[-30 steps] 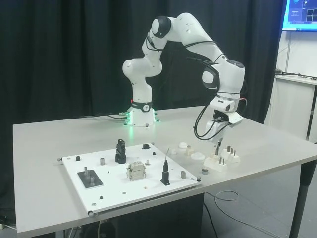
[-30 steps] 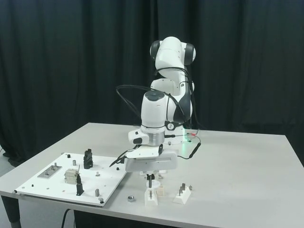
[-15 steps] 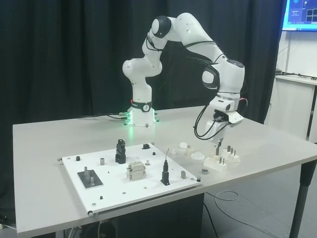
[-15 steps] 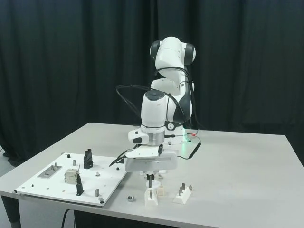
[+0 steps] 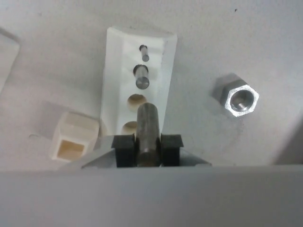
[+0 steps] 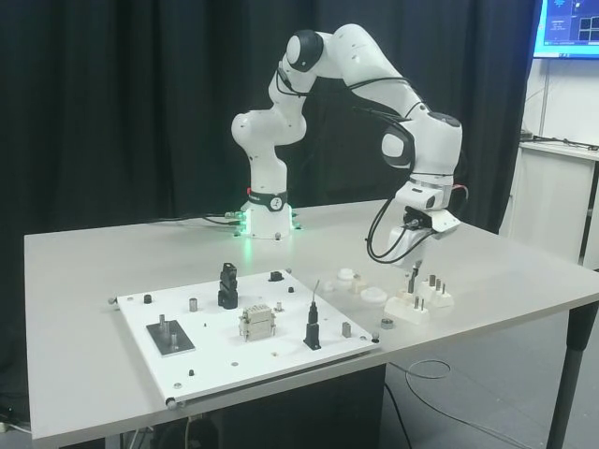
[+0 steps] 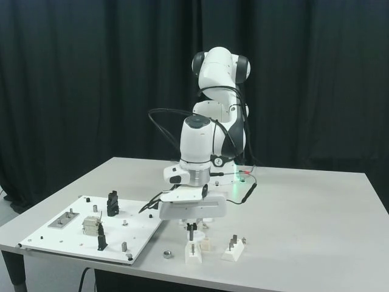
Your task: Insert round peg 3.
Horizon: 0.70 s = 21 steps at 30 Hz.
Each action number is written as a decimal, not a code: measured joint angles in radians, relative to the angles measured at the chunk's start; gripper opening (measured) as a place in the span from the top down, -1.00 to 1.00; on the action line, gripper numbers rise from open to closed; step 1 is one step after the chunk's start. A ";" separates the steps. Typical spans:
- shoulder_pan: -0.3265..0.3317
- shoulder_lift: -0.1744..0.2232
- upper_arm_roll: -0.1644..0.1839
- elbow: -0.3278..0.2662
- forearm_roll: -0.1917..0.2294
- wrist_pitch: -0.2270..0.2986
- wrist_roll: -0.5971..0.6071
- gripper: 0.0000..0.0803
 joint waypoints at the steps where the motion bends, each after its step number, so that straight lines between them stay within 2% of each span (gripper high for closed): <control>1: 0.000 0.000 0.000 0.000 -0.001 0.000 0.000 0.73; 10: -0.003 0.000 0.000 0.006 -0.035 0.000 -0.001 0.73; 21: -0.026 -0.005 0.000 0.043 -0.143 -0.019 -0.018 0.73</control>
